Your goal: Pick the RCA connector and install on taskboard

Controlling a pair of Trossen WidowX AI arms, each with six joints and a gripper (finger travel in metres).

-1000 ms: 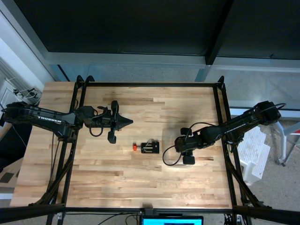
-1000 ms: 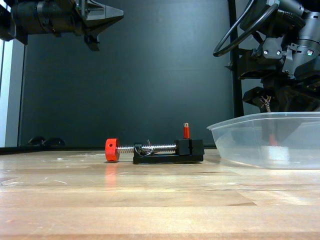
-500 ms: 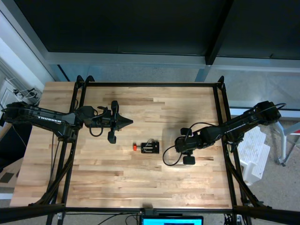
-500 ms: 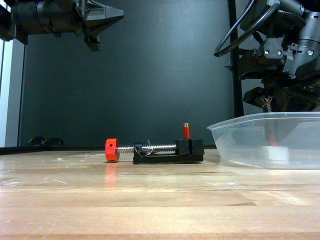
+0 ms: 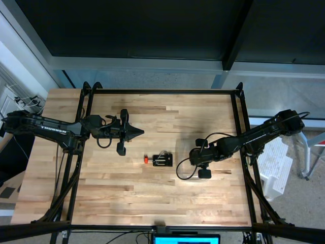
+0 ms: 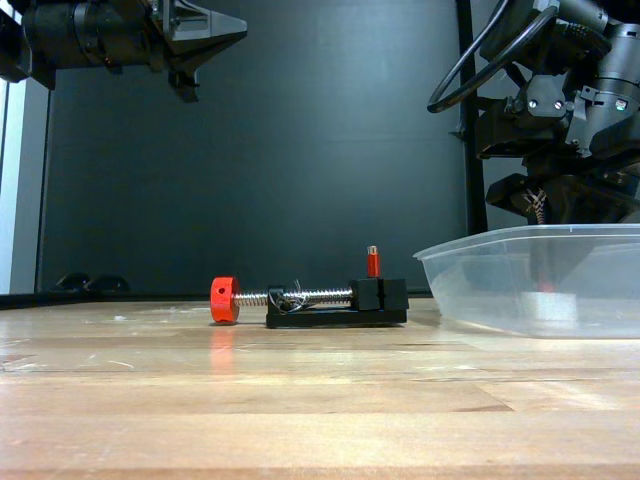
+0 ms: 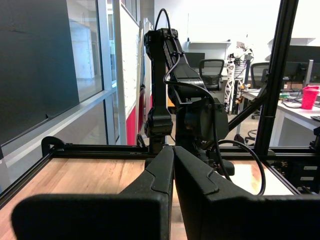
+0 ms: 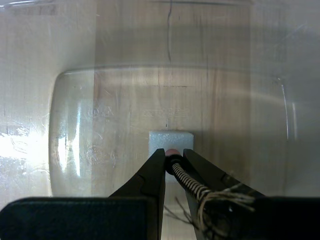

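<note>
Table: we see a table of pale and darker wooden strips, edged by a black frame. From the low view its surface has a dull sheen with faint scuffs.
Room: we make out a dark wall panel behind the table, grey floor beyond the far edge, and a lit blue screen at the near edge. The left wrist view looks into an office with glass walls, desks and a chair.
Taskboard: we find the taskboard lying flat near the table's middle, between the two arms. Its red knob is at the end toward the left arm, and a small red pin stands upright at the other end.
Clear tray: we see the clear tray resting on the table near the taskboard, on the right arm's side, with a white block on its floor.
Left gripper: we see the left gripper held high above the table, well apart from the taskboard, its jaws pressed together on nothing.
Right gripper: we see the right gripper pointing down into the clear tray, its jaws pinching the RCA connector.
RCA connector: we find the RCA connector, a braided lead trailing behind it, gripped over the white block. We cannot tell whether its tip touches the block.
</note>
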